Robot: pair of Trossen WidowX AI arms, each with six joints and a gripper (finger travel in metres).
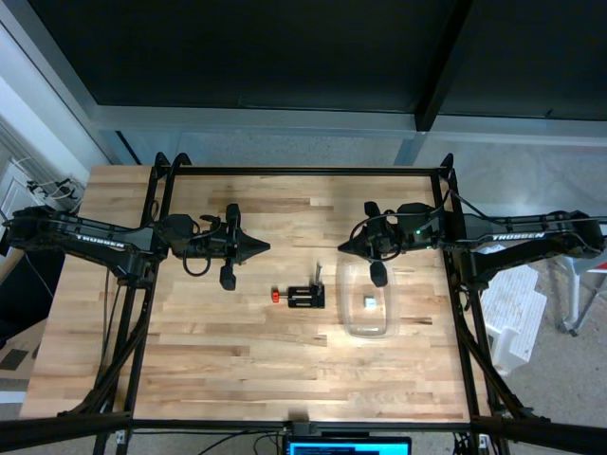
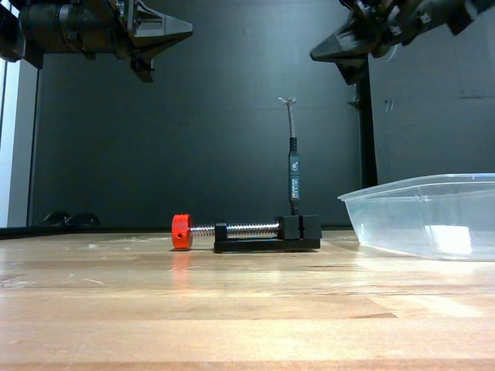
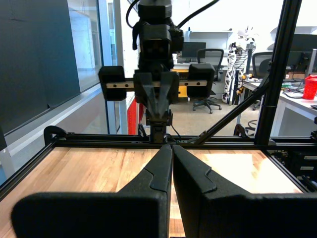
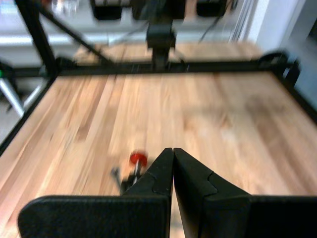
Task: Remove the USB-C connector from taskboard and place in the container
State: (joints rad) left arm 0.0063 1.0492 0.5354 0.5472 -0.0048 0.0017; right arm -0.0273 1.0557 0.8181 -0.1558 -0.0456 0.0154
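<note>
- USB-C connector [image 2: 294, 174] stands upright in the taskboard [image 2: 267, 234] — below the nearer right hand [image 1: 343, 248], whose fingers are pressed together.
- The left hand [image 1: 266, 246], likewise closed, hovers farther off.

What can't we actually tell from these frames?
Low view: USB-C connector plug end, hidden inside the taskboard.
Low view: container right end, cut off by the frame edge.
High view: pale item in the container, too small to identify.
Right wrist view: right gripper, shut and raised at right, covers part of the taskboard.
Left wrist view: left gripper, shut and raised at left, blocks the table below; taskboard unseen.
</note>
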